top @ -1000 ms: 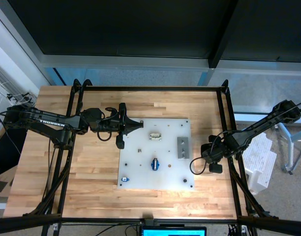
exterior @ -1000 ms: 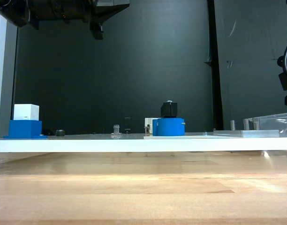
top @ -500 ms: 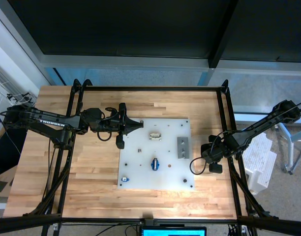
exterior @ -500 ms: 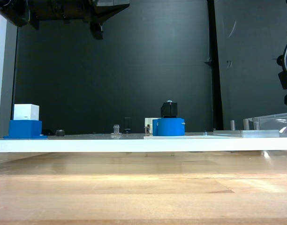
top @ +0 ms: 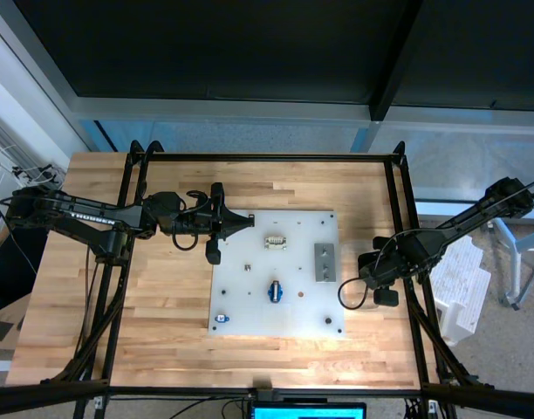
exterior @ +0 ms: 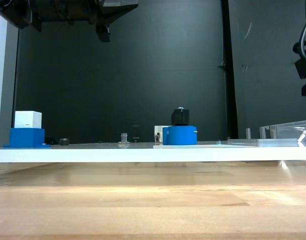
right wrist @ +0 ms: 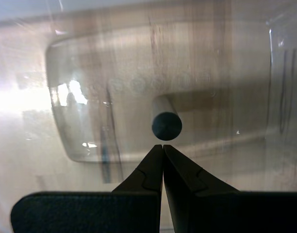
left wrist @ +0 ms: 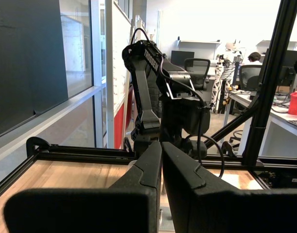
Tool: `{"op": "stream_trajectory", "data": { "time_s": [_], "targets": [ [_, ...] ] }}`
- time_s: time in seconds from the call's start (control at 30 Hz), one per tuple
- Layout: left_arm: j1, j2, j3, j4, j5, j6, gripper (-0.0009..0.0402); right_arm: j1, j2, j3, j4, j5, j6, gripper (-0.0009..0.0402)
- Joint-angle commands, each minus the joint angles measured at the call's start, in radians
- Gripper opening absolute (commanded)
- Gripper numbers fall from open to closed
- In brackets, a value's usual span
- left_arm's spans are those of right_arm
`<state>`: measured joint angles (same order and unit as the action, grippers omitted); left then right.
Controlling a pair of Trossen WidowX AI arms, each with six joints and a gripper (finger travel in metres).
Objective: Pick the 16mm cylinder and install on the taskboard
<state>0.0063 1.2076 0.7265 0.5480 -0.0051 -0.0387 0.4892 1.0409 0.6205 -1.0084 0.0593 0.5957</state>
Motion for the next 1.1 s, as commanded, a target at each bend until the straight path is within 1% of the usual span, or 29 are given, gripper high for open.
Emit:
{"op": "stream_trajectory", "data": {
  "time_s": [0.03, 0.37, 0.5, 1.0, 1.07, 1.1],
  "targets": [
    [0.0, 0.0, 0.0, 0.0, 0.0, 0.0, 0.0001, 0.0, -0.001, 0.04, -0.035, 0.0, -0.001, 0.0],
    [0.0, 0.0, 0.0, 0.0, 0.0, 0.0, 0.0001, 0.002, -0.002, 0.193, -0.179, 0.0, -0.008, 0.0],
    [0.0, 0.0, 0.0, 0.0, 0.0, 0.0, 0.0001, 0.002, -0.002, 0.233, -0.202, 0.0, -0.009, 0.0],
    [0.0, 0.0, 0.0, 0.0, 0.0, 0.0, 0.0001, 0.003, -0.002, 0.233, -0.207, 0.002, -0.009, 0.0],
    [0.0, 0.0, 0.0, 0.0, 0.0, 0.0, 0.0001, 0.003, -0.002, 0.233, -0.207, 0.008, -0.008, 0.0],
    [0.0, 0.0, 0.0, 0.0, 0.0, 0.0, 0.0001, 0.003, -0.002, 0.233, -0.205, 0.02, -0.005, 0.0001]
  ]
}}
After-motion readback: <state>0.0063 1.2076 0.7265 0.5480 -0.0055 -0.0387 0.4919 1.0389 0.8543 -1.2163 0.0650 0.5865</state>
